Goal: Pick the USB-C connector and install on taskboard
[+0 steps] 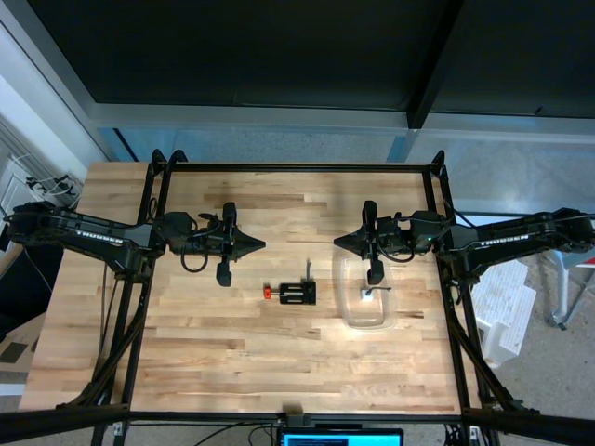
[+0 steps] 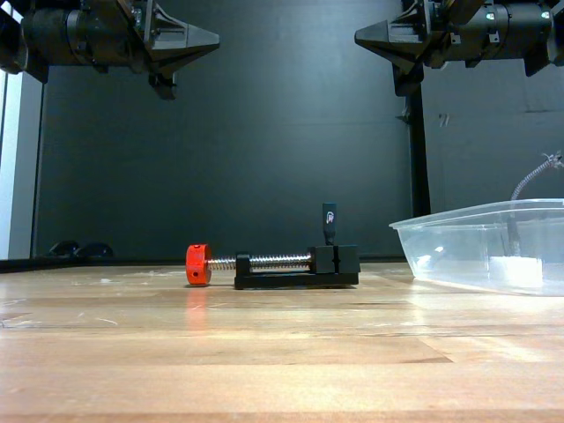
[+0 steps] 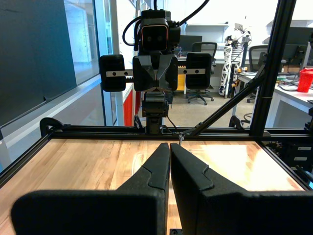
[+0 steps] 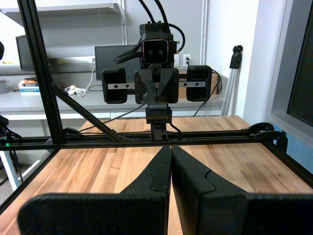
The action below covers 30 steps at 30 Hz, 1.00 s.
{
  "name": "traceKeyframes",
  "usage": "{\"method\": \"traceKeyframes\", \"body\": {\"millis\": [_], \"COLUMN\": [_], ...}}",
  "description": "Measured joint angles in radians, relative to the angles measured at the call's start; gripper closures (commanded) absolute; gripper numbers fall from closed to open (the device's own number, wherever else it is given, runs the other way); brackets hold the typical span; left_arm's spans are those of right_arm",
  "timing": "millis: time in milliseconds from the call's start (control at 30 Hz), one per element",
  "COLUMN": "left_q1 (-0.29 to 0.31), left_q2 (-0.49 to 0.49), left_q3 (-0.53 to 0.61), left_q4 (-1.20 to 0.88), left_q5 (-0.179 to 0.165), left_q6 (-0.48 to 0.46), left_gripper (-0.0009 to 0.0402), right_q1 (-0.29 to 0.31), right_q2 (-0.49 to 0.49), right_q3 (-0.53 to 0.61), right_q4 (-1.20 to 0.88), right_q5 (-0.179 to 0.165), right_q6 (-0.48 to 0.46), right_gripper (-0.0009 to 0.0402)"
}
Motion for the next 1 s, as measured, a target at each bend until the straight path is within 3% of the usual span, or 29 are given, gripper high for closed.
{"method": "traceKeyframes", "body": {"millis": [367, 467, 800, 1000], "left_q1": [0.000, 0.000, 0.000, 0.000], "left_q2": [0.000, 0.000, 0.000, 0.000], "left_q3": [0.000, 0.000, 0.000, 0.000], "left_q4": [0.000, 0.000, 0.000, 0.000], "left_q5": [0.000, 0.000, 0.000, 0.000], "left_q6": [0.000, 0.000, 0.000, 0.000], "left_gripper": [0.0393, 0.0393, 0.0393, 0.0393], "right_q1": [0.002, 0.002, 0.035, 0.090], "right_q2": [0.000, 0.000, 0.008, 0.048], "right_q3": [0.000, 0.002, 0.194, 0.318], "right_q4": [0.000, -0.013, -0.544, -0.846], "right_q5": [-0.003, -0.009, -0.009, 0.003], "right_q6": [0.003, 0.060, 0.082, 0.143], "right_gripper": [0.0393, 0.0393, 0.0393, 0.0393]}}
